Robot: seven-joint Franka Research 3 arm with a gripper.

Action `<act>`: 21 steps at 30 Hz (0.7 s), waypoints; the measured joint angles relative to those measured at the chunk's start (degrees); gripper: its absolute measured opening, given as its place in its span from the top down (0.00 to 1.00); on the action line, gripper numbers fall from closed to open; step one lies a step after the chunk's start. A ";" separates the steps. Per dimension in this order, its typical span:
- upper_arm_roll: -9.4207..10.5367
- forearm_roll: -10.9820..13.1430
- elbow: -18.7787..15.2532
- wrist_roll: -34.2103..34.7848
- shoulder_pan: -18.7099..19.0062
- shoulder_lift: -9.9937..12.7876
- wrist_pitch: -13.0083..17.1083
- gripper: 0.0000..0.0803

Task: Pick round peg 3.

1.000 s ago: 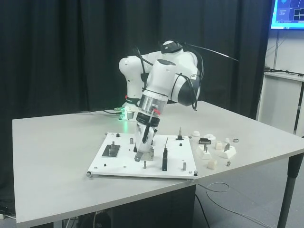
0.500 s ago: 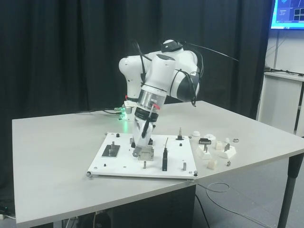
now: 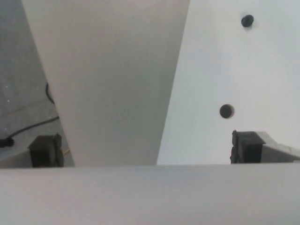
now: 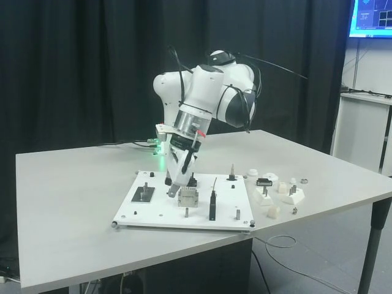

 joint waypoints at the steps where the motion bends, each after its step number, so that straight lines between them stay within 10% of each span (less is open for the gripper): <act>1: -0.07 0.00 0.00 -0.35 0.02 0.00 -0.25 0.00; 21: -1.47 0.01 0.94 0.89 3.69 -0.71 -10.70 0.00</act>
